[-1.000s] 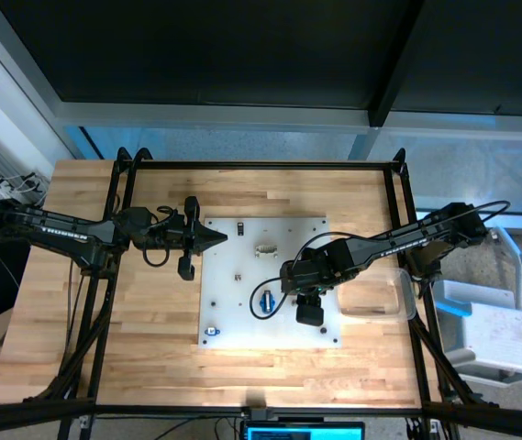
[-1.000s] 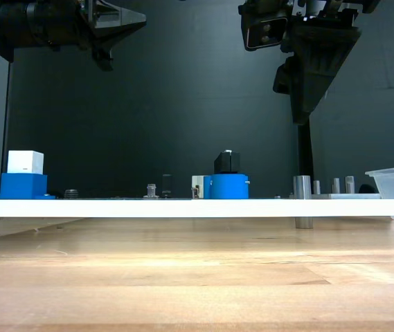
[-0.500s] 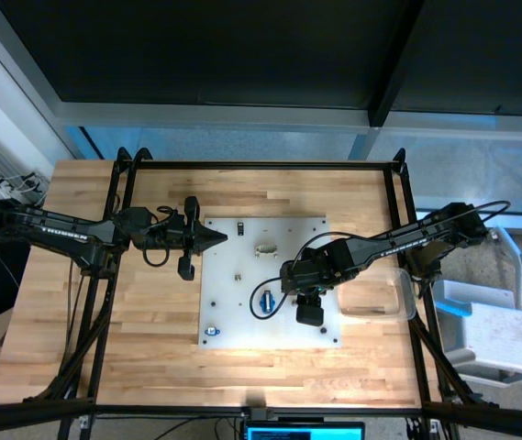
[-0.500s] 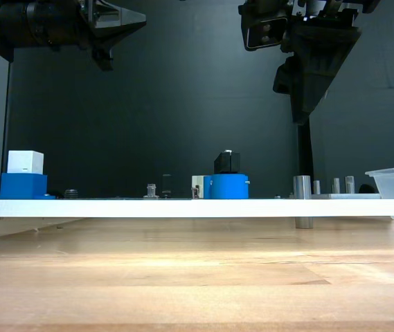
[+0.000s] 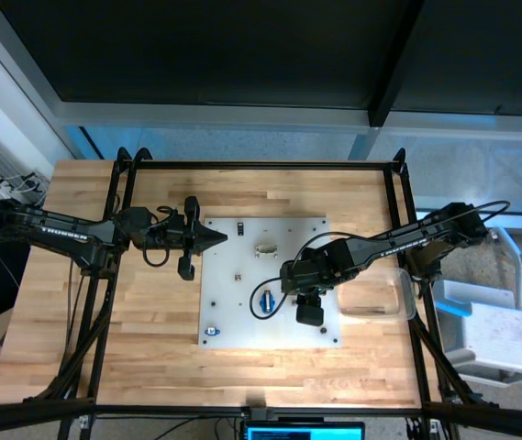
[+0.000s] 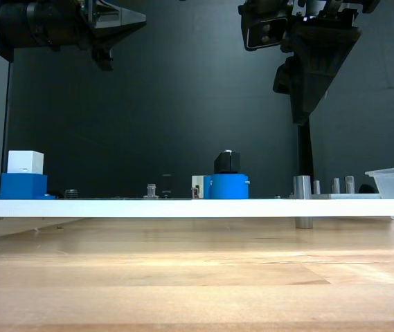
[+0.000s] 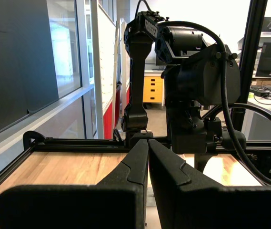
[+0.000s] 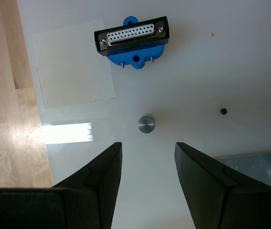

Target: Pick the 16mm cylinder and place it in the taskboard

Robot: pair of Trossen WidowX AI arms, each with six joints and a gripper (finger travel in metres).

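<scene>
The small grey round metal cylinder (image 8: 146,123) stands upright in the flat square white taskboard (image 8: 197,71), right of its blue connector fitting (image 8: 134,43) and directly beneath the empty, wide-spread right gripper (image 8: 147,148), while the left gripper (image 7: 148,143), fingers pressed together on nothing, hovers over the board's far-left edge.

No change shows over the last second: the left gripper (image 7: 148,141) hangs at the same spot over the left edge of the board (image 8: 197,71), and the right gripper (image 8: 147,145) hovers as before, fingers spread, above the standing peg (image 8: 146,123).
</scene>
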